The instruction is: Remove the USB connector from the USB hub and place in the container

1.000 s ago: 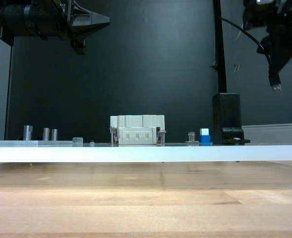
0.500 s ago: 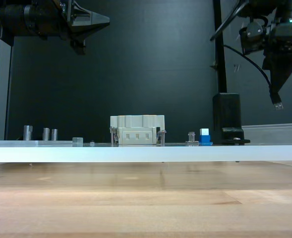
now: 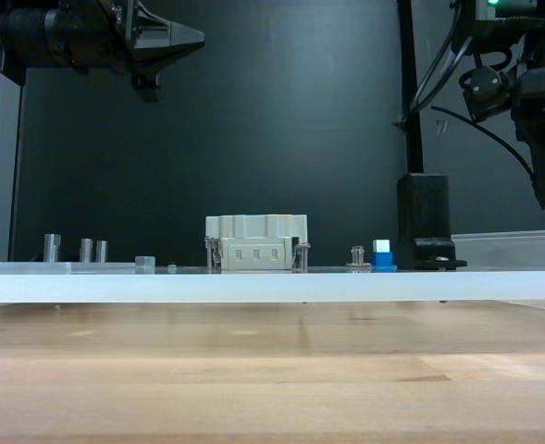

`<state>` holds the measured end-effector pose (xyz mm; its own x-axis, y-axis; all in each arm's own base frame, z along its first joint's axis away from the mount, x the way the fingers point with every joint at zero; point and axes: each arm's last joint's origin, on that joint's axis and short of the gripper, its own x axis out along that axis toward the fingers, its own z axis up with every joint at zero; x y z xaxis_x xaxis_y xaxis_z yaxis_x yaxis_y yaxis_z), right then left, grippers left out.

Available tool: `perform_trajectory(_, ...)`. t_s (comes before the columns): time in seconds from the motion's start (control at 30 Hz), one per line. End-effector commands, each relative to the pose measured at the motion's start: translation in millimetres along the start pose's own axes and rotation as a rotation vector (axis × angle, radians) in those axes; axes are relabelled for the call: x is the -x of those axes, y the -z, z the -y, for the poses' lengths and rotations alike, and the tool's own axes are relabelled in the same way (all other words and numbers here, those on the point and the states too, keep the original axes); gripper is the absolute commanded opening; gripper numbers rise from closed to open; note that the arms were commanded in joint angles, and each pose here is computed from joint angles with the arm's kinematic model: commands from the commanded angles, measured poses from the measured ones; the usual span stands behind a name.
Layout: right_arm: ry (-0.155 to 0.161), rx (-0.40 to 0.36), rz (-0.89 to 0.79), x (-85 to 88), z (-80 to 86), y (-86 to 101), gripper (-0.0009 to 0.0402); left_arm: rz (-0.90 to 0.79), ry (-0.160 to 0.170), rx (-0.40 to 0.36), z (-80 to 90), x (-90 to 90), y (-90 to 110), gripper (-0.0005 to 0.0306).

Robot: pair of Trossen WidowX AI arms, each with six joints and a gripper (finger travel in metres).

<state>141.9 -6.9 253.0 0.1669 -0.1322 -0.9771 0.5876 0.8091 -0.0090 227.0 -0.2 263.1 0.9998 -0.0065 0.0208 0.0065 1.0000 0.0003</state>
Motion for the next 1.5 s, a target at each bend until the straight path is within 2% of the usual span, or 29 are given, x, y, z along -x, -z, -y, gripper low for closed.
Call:
perform_trajectory(0.03, -0.001, -0.002, 0.002, -0.1, 0.0, 0.2, 0.0, 0.0, 0.0, 0.0, 0.0, -0.1, 0.0, 0.0001)
perform_trajectory(0.3, 0.0, -0.001, 0.003, -0.1, 0.0, 0.1, 0.0011, 0.0, 0.0, 0.0, -0.1, -0.1, 0.0, 0.0001)
perform_trajectory(0.87, 0.0, -0.011, 0.003, -0.1, 0.0, 0.1, 0.0112, 0.0, 0.0, 0.0, -0.1, -0.1, 0.0, 0.0001)
perform_trajectory(1.5, -0.005, -0.012, 0.009, -0.1, -0.5, -0.6, 0.0118, 0.0, 0.0, 0.0, 0.0, -0.1, -0.1, 0.0001)
